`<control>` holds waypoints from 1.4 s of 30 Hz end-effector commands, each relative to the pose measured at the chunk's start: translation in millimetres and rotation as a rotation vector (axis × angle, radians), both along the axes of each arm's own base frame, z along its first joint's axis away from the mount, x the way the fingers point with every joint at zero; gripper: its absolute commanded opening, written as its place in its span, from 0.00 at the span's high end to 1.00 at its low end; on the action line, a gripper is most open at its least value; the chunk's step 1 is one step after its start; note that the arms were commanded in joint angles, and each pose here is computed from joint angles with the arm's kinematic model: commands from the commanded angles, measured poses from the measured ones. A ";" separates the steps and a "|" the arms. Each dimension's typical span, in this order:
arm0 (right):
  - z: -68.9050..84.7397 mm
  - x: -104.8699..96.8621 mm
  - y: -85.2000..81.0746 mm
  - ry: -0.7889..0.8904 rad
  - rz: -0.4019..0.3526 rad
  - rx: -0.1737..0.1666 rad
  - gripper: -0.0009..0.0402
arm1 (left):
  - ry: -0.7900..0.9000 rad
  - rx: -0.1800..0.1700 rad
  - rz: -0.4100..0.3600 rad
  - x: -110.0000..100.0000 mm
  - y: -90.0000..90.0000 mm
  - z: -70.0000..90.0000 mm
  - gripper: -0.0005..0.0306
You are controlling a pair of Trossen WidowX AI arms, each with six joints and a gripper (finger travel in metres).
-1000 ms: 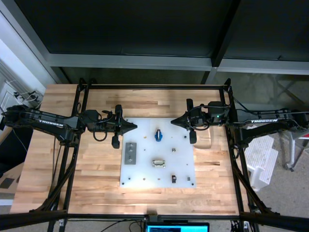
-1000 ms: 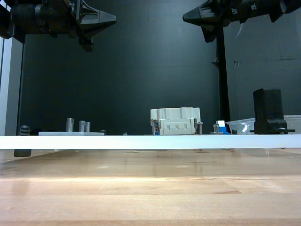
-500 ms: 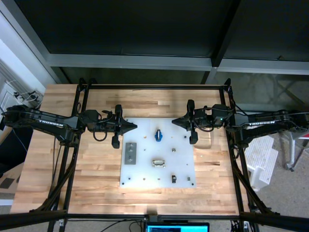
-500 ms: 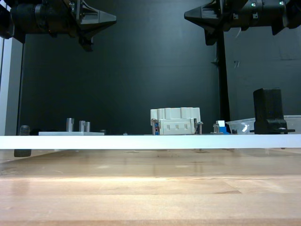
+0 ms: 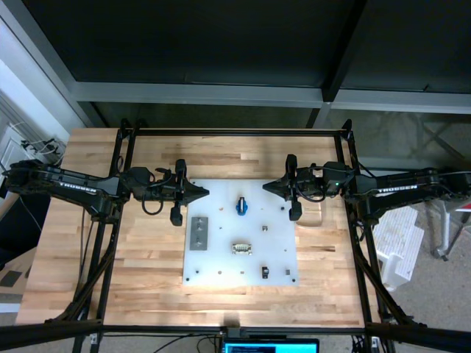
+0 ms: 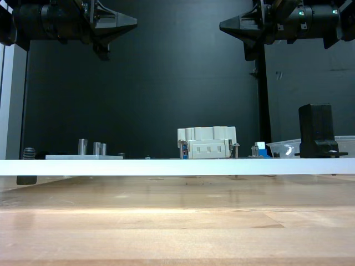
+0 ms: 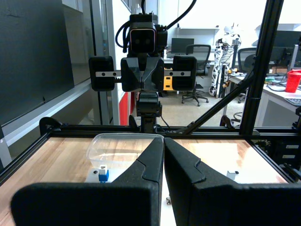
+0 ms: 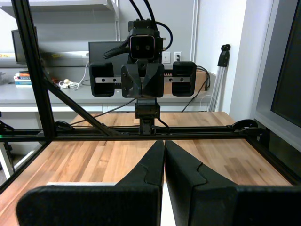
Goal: Pick the 16mm bar and install on taskboard
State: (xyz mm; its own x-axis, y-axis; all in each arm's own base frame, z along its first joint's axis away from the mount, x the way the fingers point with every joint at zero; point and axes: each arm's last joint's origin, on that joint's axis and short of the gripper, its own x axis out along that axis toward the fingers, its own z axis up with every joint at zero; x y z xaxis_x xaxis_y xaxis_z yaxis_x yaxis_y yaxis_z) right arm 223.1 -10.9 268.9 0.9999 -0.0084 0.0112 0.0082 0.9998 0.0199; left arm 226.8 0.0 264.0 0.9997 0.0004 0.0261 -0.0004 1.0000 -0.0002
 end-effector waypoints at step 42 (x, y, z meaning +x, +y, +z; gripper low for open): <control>1.1 0.0 0.1 -0.017 0.000 -0.003 0.98 | 0.000 0.000 0.000 0.1 0.0 -0.1 0.98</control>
